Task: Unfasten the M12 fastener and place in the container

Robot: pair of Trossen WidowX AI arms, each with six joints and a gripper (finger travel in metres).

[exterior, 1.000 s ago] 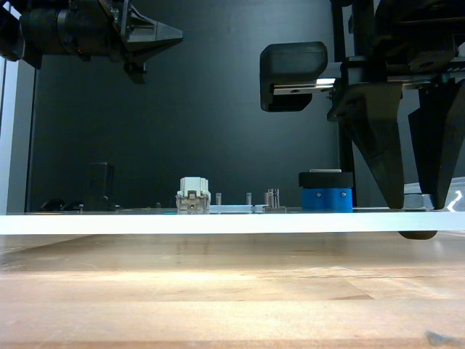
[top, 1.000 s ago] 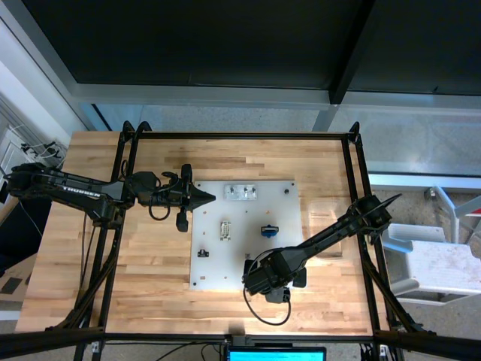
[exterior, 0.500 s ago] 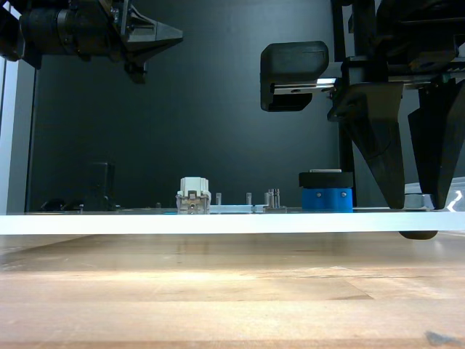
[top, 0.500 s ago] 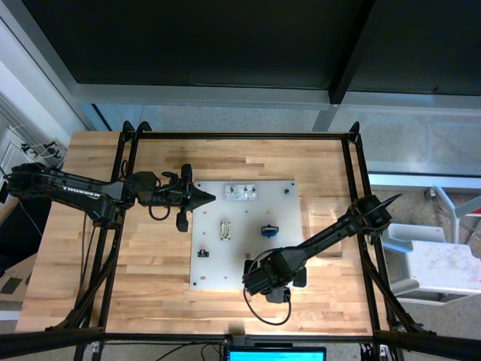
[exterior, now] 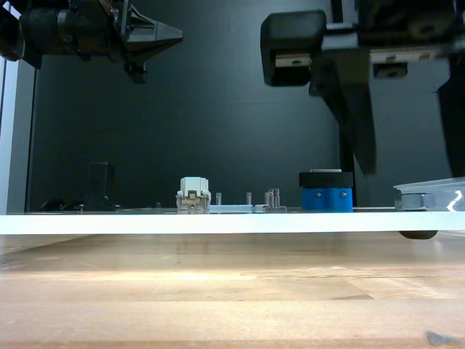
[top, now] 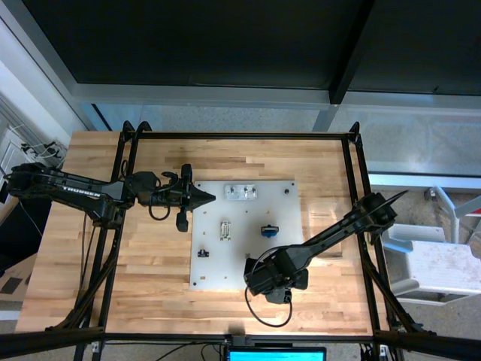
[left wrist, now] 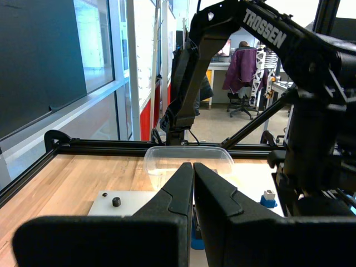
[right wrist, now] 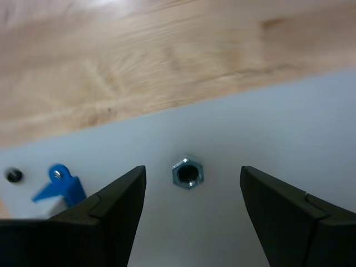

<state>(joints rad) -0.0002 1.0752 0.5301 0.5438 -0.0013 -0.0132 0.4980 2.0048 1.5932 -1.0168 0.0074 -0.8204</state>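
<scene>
The M12 fastener [right wrist: 188, 173], a small silver hex nut with a dark centre, sits on its stud on the white board [right wrist: 278, 144]. It lies directly between the spread fingers of my right gripper [right wrist: 192, 173], which is open and holds nothing. In the low view the nut [exterior: 413, 199] stands low on the board, below the raised right gripper [exterior: 410, 138]. In the high view the right gripper [top: 276, 274] covers it. The clear container [top: 325, 226] lies right of the board. My left gripper [top: 209, 198] hovers shut at the board's far left.
A blue-and-black connector [top: 269, 230] and a white connector block [top: 225, 229] stand mid-board. A black post [top: 286, 190] marks the far right corner. A black frame [top: 240, 136] rings the wooden table.
The right gripper has risen off the board and its fingers have spread wider, uncovering the nut in the low view. The left arm has not moved.
</scene>
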